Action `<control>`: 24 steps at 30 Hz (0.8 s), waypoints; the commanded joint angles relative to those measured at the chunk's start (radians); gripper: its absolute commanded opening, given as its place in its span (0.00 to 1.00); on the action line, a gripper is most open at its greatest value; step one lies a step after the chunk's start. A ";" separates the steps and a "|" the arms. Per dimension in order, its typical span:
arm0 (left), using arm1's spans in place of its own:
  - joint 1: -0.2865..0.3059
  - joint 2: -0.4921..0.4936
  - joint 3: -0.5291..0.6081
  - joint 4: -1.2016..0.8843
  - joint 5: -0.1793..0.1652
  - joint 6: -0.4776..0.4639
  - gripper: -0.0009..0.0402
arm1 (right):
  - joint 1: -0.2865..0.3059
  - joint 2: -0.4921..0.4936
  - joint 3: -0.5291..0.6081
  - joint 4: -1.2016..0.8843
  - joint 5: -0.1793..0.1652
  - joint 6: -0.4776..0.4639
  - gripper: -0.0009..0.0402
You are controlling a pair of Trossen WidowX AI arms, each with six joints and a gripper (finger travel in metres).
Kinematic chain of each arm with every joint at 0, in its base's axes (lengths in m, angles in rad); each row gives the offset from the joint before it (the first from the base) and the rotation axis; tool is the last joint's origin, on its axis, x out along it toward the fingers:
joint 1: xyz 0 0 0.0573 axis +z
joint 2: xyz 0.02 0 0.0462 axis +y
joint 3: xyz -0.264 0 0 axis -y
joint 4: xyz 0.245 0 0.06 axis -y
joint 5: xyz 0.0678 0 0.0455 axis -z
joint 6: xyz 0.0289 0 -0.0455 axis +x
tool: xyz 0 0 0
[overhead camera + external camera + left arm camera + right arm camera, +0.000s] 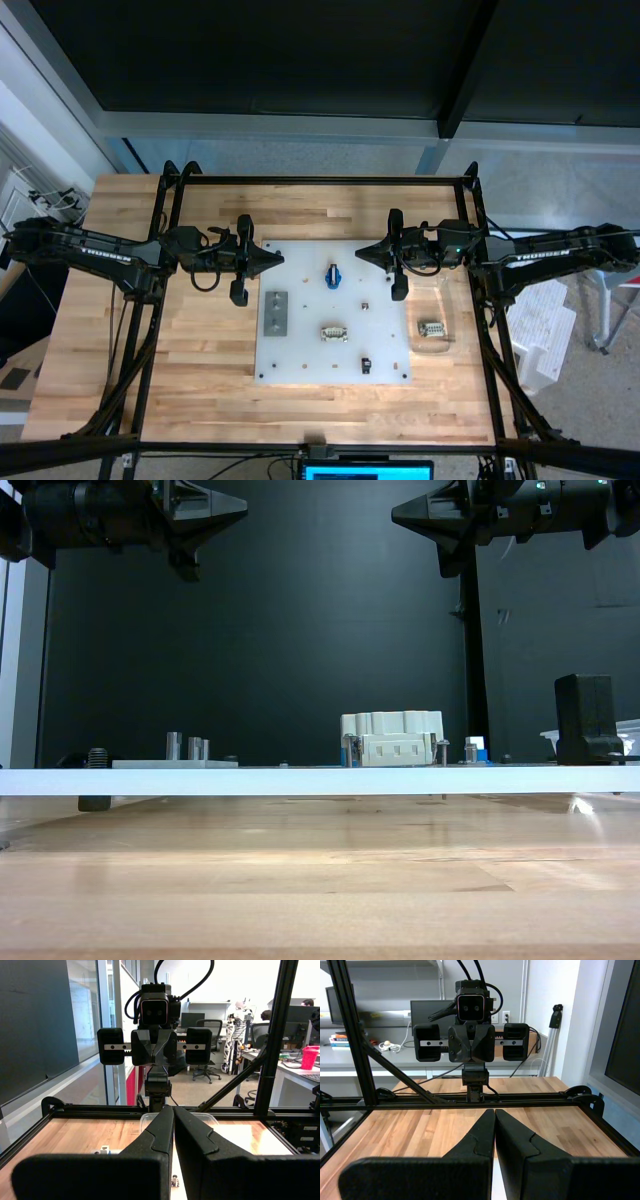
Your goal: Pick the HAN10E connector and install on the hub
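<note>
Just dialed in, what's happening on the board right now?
Nothing is being handled at this moment. The left end effector and the right end effector are both shut and empty. They hang high above the far part of the white plate, tips pointing at each other. The HAN10E connector lies in a clear tray just right of the plate. The hub sits on the plate, and the connector is not yet on it.

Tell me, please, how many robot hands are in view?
2. The left hand hangs shut, high over the far left part of the white plate. The right hand hangs shut, high over its far right part, tip pointing toward the left one. None seems hidden.
</note>
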 commanded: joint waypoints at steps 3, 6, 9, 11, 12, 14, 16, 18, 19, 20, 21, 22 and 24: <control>0.000 0.000 0.000 0.000 0.000 0.000 0.02 | 0.002 0.000 0.000 0.001 0.000 0.004 0.02; 0.000 0.000 0.000 0.000 0.000 0.000 0.02 | 0.002 0.000 0.000 0.001 0.000 0.004 0.02; 0.000 0.000 0.000 0.000 0.000 0.000 0.02 | 0.002 0.000 0.000 0.001 0.000 0.004 0.02; 0.000 0.000 0.000 0.000 0.000 0.000 0.02 | 0.002 0.000 0.000 0.001 0.000 0.004 0.02; 0.000 0.000 0.000 0.000 0.000 0.000 0.02 | 0.003 0.000 0.000 0.001 0.000 0.004 0.02; 0.000 0.000 0.000 0.000 0.000 0.000 0.02 | 0.003 0.000 0.000 0.000 -0.001 0.006 0.02; 0.000 0.000 0.000 0.000 0.000 0.000 0.02 | 0.003 0.000 0.000 0.000 -0.001 0.026 0.02; 0.000 0.000 0.000 0.000 0.000 0.000 0.02 | 0.005 0.000 0.000 -0.003 0.000 0.031 0.02; 0.000 0.000 0.000 0.000 0.000 0.000 0.02 | 0.005 0.000 0.000 -0.003 0.000 0.031 0.02; 0.000 0.000 0.000 0.000 0.000 0.000 0.02 | 0.007 0.000 0.000 -0.003 0.000 0.032 0.02; 0.000 0.000 0.000 0.000 0.000 0.000 0.02 | 0.010 0.000 0.000 -0.004 0.000 0.038 0.02; 0.000 0.000 0.000 0.000 0.000 0.000 0.02 | 0.011 0.000 0.000 -0.005 -0.001 0.039 0.02; 0.000 0.000 0.000 0.000 0.000 0.000 0.02 | 0.012 0.000 0.001 -0.022 0.000 0.038 0.02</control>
